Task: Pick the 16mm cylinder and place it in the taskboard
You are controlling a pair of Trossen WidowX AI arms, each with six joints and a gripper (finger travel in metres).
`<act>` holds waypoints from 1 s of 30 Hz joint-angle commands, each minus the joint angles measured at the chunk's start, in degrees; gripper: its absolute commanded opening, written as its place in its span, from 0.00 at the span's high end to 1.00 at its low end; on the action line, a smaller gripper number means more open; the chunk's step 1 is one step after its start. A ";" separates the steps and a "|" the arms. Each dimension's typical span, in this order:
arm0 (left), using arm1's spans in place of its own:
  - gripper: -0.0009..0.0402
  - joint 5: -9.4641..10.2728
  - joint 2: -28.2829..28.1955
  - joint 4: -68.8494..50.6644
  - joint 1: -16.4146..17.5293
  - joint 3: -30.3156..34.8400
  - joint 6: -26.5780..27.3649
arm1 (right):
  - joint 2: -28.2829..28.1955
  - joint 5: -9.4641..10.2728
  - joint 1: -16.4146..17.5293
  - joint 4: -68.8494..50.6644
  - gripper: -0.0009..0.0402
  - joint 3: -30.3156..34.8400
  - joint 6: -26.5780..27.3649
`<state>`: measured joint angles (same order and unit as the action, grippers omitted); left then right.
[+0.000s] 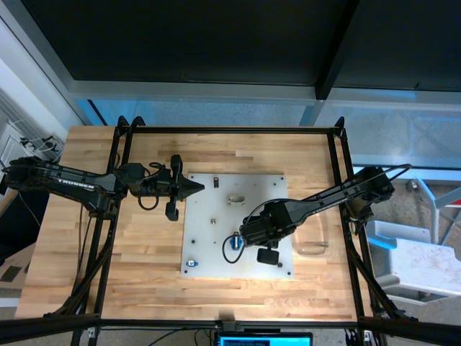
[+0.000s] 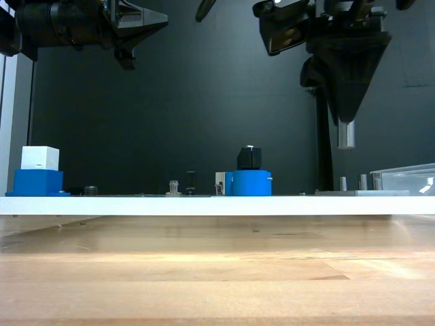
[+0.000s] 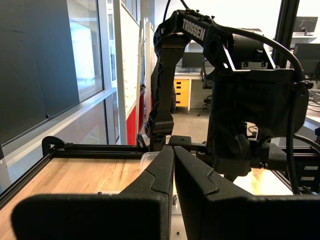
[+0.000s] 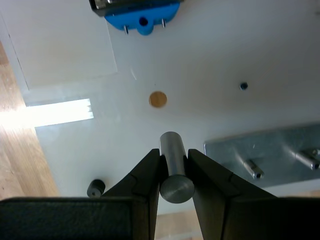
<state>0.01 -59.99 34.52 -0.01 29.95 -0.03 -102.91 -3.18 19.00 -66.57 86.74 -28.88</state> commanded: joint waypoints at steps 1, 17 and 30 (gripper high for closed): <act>0.98 0.00 -0.02 0.00 0.00 0.00 -0.02 | -1.51 0.31 -0.46 0.02 0.92 1.16 0.94; 0.98 0.00 -0.02 0.00 0.02 0.00 -0.02 | -6.21 0.31 -1.40 0.46 0.92 4.15 3.69; 0.98 0.00 -0.02 0.00 0.00 0.00 0.00 | -7.48 1.31 -1.38 1.84 0.92 3.61 3.80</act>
<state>0.03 -60.01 34.52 -0.01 29.93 -0.03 -110.41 -1.91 17.61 -64.64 90.61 -25.15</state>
